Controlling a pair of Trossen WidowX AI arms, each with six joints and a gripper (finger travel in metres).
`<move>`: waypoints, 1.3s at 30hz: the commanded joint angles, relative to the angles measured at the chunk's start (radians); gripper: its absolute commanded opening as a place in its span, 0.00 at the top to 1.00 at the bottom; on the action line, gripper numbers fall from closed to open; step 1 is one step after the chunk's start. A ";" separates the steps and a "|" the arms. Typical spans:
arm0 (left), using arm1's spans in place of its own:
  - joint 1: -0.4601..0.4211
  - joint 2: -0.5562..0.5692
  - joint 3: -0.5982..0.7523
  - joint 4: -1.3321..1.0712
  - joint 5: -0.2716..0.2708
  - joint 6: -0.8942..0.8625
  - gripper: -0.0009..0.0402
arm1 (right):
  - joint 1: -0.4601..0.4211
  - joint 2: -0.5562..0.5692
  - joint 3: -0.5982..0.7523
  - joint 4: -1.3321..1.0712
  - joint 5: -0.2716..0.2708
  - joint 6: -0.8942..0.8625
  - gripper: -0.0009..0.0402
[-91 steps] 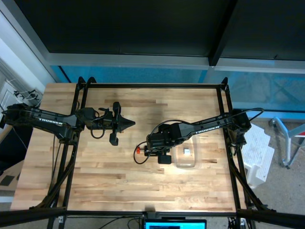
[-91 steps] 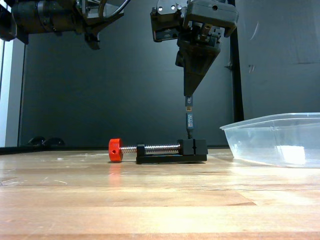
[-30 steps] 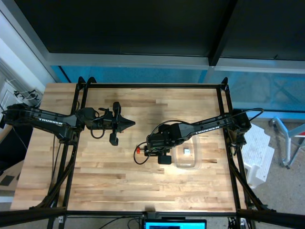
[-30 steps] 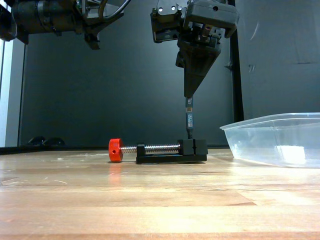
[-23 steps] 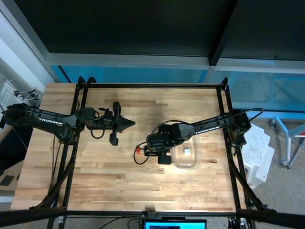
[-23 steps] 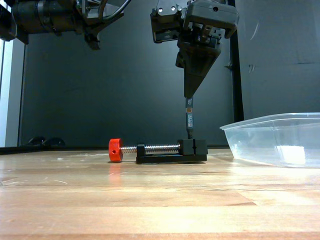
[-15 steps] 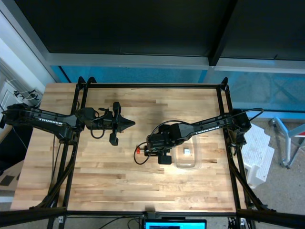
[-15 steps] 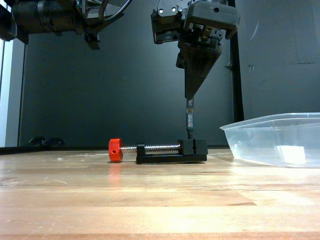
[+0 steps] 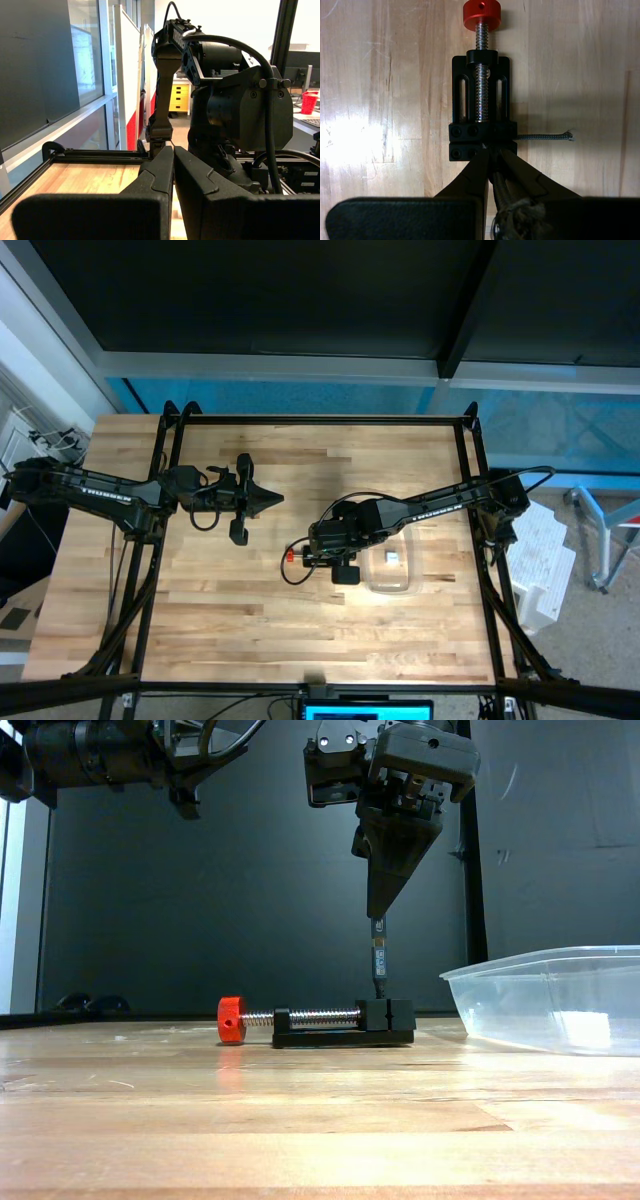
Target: Pick the usb-c connector and install on the hub
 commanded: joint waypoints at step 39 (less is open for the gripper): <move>0.000 0.000 0.000 0.000 0.000 0.000 0.98 | -0.005 -0.024 -0.006 0.007 0.003 -0.008 0.98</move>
